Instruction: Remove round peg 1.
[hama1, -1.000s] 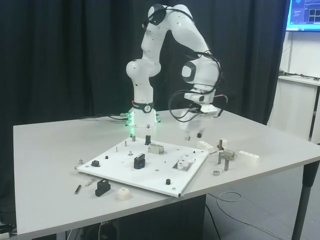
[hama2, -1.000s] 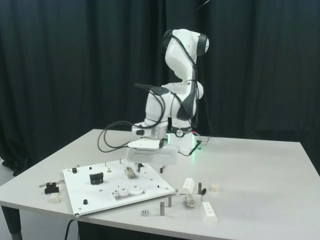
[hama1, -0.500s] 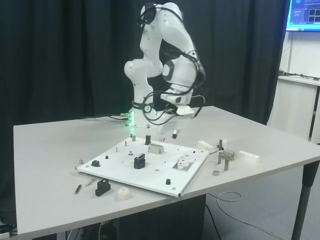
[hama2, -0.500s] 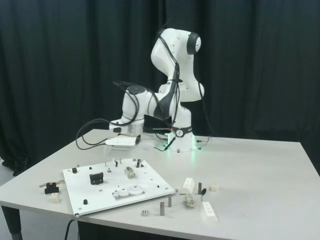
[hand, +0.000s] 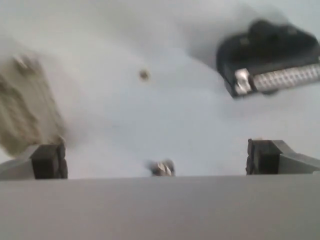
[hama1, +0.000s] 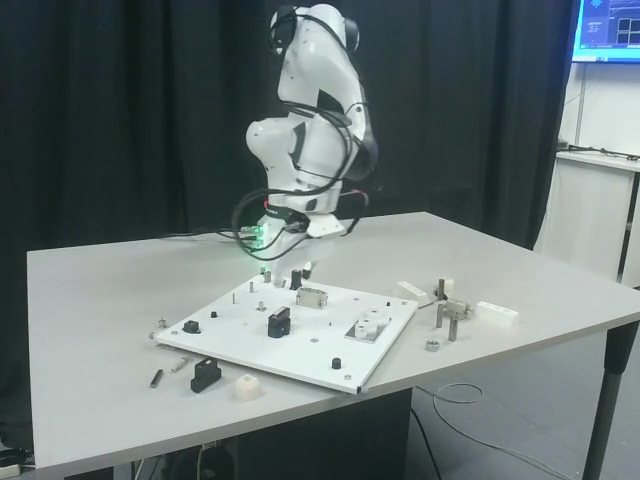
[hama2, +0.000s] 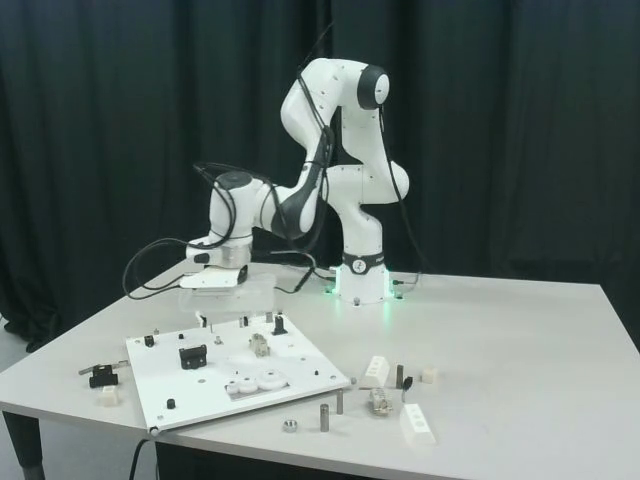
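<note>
My gripper (hama1: 286, 272) (hama2: 223, 320) hangs open just above the back part of the white board (hama1: 300, 352) (hama2: 200, 395). In the wrist view both black fingertips (hand: 48, 161) stand wide apart with nothing gripped. Between them, low down on the board (hand: 175, 115), shows a small metal round peg (hand: 162, 168), partly hidden by the gripper body. From the room views I cannot tell which of the thin pegs (hama1: 258, 303) this one is.
A black connector block (hand: 270, 60) (hama1: 296, 280) stands on the board close to the gripper, and a blurred metal block (hand: 25, 112) (hama1: 312, 297) on the other side. White gears (hama2: 255, 382), black knobs (hama1: 278, 322) and loose parts (hama1: 447, 312) lie further off.
The arm has swung from the table's right side across to the back of the board. The gripper has dropped lower and stayed open.
</note>
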